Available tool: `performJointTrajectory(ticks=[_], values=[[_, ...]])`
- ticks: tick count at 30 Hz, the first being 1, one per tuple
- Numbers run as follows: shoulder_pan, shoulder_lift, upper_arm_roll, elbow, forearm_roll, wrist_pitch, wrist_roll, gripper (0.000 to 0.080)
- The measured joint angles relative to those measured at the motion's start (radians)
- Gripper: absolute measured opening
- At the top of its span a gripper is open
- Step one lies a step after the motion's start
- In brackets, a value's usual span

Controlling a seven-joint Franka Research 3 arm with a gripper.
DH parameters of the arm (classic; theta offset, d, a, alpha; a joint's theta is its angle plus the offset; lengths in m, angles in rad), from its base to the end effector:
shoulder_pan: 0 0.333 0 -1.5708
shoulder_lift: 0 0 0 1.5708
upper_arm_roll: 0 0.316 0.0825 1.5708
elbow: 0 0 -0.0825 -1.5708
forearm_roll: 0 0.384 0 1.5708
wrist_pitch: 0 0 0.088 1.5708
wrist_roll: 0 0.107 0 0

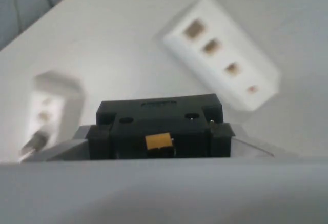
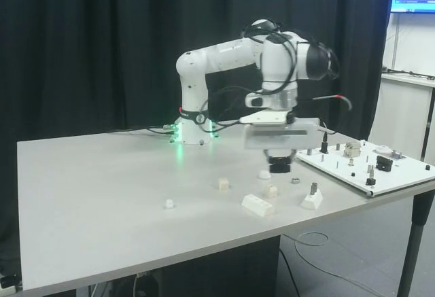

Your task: Insert D-SUB.

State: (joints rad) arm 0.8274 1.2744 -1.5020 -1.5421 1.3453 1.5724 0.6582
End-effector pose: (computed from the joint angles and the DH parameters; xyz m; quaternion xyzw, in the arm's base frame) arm 0.6800 -0.0646 0.3106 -0.7780 0.6266 0.0272 0.0371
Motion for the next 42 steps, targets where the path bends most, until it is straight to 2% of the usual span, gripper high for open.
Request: performJointTrajectory(ticks=[9,14,23,28,39,42], values=[[0.025,-0.012,0.000,0.117,0.011,-0.072,-0.032,0.0386],[0.048,-0.012,0.006,0.174,0.011,-0.086,-0.037,0.0386],[0.104,-0.012,0.028,0.259,0.006,-0.086,-0.042,0.0386],[0.140,-0.012,0.040,0.314,-0.014,-0.084,-0.072,0.0386],[0.227,-0.012,0.065,0.410,-0.041,-0.067,-0.045,0.0386],[0.246,-0.012,0.072,0.437,-0.054,-0.064,-0.079,0.0386]])
